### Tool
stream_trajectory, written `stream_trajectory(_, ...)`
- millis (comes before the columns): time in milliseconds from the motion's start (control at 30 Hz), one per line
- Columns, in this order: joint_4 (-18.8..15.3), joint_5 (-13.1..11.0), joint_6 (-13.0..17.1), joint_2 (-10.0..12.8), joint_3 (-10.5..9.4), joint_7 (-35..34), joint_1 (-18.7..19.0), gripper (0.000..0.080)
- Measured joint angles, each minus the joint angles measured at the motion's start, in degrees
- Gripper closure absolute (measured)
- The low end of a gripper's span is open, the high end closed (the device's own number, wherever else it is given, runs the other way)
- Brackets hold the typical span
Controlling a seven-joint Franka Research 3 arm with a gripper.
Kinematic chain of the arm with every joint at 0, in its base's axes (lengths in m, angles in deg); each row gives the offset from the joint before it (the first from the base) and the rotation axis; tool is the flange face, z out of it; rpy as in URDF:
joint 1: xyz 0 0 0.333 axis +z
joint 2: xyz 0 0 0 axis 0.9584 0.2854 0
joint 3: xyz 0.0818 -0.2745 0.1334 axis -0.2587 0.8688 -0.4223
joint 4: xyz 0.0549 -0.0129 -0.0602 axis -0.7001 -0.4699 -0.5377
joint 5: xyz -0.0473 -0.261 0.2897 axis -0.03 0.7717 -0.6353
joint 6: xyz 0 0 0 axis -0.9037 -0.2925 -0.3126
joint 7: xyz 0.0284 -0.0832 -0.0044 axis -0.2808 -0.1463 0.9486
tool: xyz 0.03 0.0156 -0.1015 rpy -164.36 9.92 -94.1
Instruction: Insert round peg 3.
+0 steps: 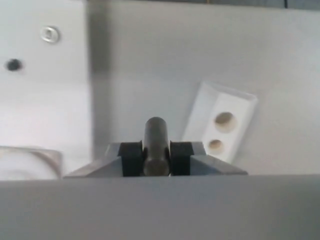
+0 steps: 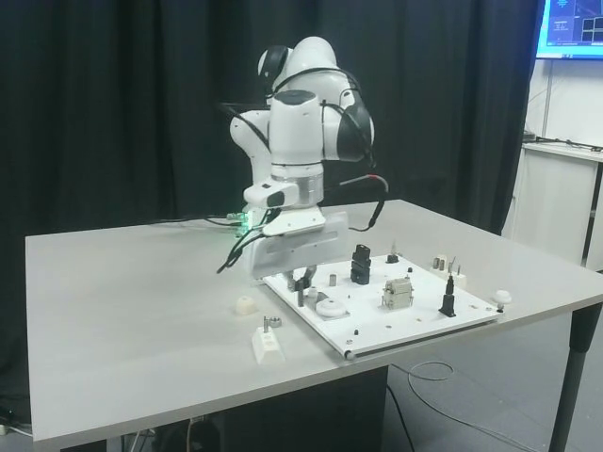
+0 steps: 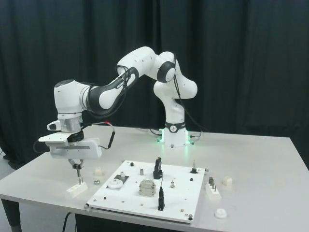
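— What am I looking at from here?

— The white arm [image 3: 116, 87] reaches out from its base over the grey bench [image 3: 270, 159], past the edge of the white assembly board [image 3: 181, 198] with its small fittings. It hangs above bare bench beside that board, not over it.

— And the pincer?

— The pincer [image 1: 156, 157] is closed tight on a dark round peg [image 1: 156, 142]; both black pads [image 1: 131, 157] press its sides, and the peg points down out of the grip. In the second room view you can see the peg [image 3: 76, 169] held above a small white block [image 3: 77, 190] lying on the bench.

— Is that block the target?

— I'd judge so. The wrist view shows the white block [image 1: 220, 122] with two round holes, the upper hole [image 1: 224, 120] and the lower hole [image 1: 216, 145]. Which of them counts as number three, I cannot tell.

— So which step is this?

— The peg is picked up and carried; it is near the block but apart from it, not yet lined up. In the wrist view the block sits off to one side of the peg's tip and at a skew.

— What comes next, then?

— By my reckoning, a sideways shift until the peg stands square over the chosen hole, then a slow, straight descent. The block looks loose on the bench, so any off-centre push could nudge it.
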Motion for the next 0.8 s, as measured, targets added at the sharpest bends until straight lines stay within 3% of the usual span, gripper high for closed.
stream_trajectory(567, 0.00, 0.00, -0.56, -0.61, -0.09, 0.94, 6.50, 0.0690)
stream_trajectory(800, -0.06, 1.99, 0.72, -0.31, -0.12, 1.93, 8.78, 0.0690)
